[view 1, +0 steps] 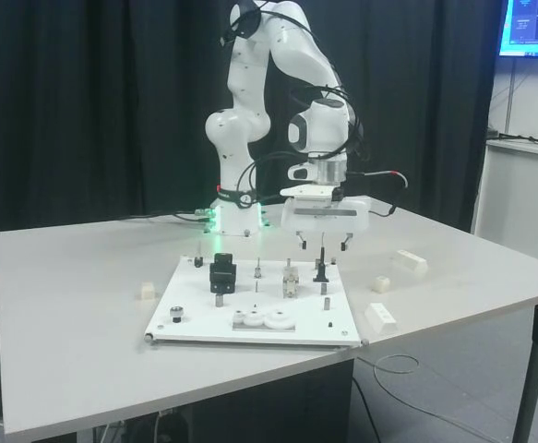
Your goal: Remove USB.
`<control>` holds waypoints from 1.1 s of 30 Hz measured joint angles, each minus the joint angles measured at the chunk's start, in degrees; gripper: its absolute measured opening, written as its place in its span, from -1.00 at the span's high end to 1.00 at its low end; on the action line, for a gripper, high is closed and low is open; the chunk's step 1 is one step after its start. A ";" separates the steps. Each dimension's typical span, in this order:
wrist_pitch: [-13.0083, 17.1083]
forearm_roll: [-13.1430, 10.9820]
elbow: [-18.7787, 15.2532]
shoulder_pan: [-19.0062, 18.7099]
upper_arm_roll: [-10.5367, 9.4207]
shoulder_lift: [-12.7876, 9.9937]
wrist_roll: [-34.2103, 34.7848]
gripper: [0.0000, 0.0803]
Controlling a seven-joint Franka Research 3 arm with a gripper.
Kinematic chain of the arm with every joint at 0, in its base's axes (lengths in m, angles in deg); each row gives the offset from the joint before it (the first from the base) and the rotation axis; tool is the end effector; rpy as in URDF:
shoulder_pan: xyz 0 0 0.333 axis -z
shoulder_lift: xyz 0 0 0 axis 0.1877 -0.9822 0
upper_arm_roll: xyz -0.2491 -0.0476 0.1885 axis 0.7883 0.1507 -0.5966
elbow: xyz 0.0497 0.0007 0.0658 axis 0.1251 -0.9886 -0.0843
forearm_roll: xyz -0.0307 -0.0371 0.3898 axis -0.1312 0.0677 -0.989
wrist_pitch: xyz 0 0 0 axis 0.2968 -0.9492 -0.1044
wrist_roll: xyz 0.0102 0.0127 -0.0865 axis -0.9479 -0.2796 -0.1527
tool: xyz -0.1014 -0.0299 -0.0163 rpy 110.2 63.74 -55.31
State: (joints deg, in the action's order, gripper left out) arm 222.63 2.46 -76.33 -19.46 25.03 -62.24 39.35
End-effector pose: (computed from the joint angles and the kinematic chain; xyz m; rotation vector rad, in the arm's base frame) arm 0.5092 -0.0114 0.2709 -2.4325 1.9343 -0.0833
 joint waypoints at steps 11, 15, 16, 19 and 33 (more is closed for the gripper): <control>0.00 0.00 0.00 0.00 0.04 -0.61 0.15 -0.65; 0.00 0.00 0.00 0.00 0.04 -0.67 0.15 -0.65; 0.00 0.00 0.00 0.00 0.04 -0.67 0.15 -0.25; 0.00 0.00 0.00 0.00 0.05 -0.67 0.15 0.15; 0.00 0.00 0.04 0.02 0.08 -0.67 0.15 0.83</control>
State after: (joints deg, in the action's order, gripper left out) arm 222.63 2.46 -76.29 -19.44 25.11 -62.92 39.50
